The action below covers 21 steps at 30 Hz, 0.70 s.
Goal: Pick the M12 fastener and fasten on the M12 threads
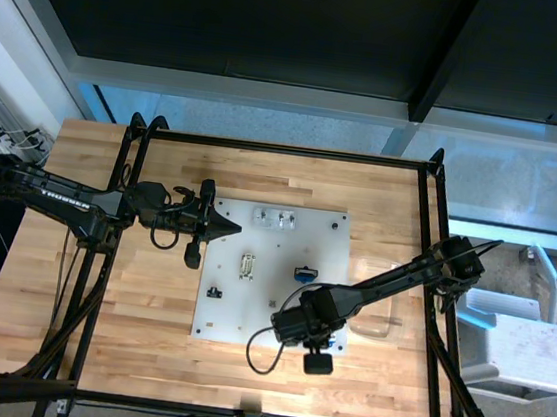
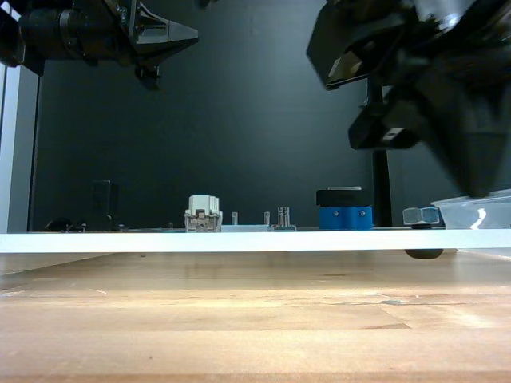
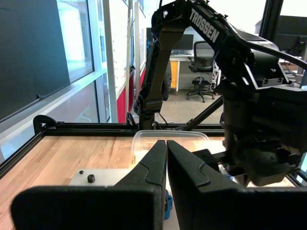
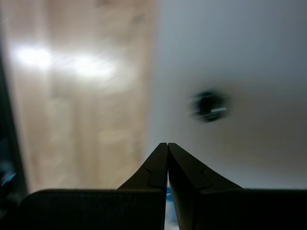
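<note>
Nut (image 2: 421,215), a small silver hexagon, stood at board level in the low view, with no ribs showing beneath it. The table (image 1: 67,295) carried the white board (image 1: 247,311), and the clear tray (image 2: 479,209) lay just behind the nut. The right arm hid that spot from above, so I could not tell whether the nut sat on its stud or in the tray. The left tool (image 1: 228,228) hung over the board's far left part, tips pressed together, empty. The right tool (image 4: 167,143) pointed down over the near right part, likewise pinched closed on nothing, near a blurred dark spot (image 4: 209,106). My worry: a nut only partly wound could sit crooked or loose, and closed tips descending could knock it.
</note>
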{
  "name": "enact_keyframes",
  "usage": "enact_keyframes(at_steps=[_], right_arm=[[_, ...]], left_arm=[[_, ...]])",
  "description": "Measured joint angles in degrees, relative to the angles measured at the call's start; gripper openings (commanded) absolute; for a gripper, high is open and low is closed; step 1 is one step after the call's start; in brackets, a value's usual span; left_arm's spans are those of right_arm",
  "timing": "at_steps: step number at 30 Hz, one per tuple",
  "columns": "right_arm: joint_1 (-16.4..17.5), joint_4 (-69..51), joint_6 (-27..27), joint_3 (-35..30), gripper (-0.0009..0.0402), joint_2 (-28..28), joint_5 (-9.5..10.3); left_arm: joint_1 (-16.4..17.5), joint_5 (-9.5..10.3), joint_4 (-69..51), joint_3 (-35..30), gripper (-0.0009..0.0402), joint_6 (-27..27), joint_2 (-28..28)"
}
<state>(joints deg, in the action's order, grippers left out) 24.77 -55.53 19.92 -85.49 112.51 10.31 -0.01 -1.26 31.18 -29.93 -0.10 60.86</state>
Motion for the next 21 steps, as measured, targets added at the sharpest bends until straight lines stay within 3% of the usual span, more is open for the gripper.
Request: enact_keyframes(at_steps=[4, 6, 9, 10, 12, 21], right_arm=[[0.2, -0.1, 1.2, 0.0, 0.0000, -0.5, -0.79], [0.2, -0.3, 2.3, -0.1, 0.0000, -1.1, -4.37], [0.0, -1.3, 4.3, -0.2, 0.0000, -1.6, -11.76], [-0.1, -1.4, 4.6, -0.2, 0.0000, -1.6, -13.51], [0.0, -1.3, 5.0, -0.2, 0.0000, -1.6, -15.08], [-0.1, 1.0, 4.7, -0.2, 0.0000, 0.3, -15.28]], left_arm=[[0.0, 0.02, 0.0, 0.0, 0.0000, 0.0, 0.0], [0.0, 0.00, 0.0, 0.0, 0.0000, 0.0, 0.0], [0.0, 0.02, 0.0, 0.0, 0.0000, 0.0, 0.0], [0.0, 0.02, 0.0, 0.0, 0.0000, 0.0, 0.0], [0.0, 0.00, 0.0, 0.0, 0.0000, 0.0, 0.0], [0.0, 0.02, 0.0, 0.0, 0.0000, 0.0, 0.0]])
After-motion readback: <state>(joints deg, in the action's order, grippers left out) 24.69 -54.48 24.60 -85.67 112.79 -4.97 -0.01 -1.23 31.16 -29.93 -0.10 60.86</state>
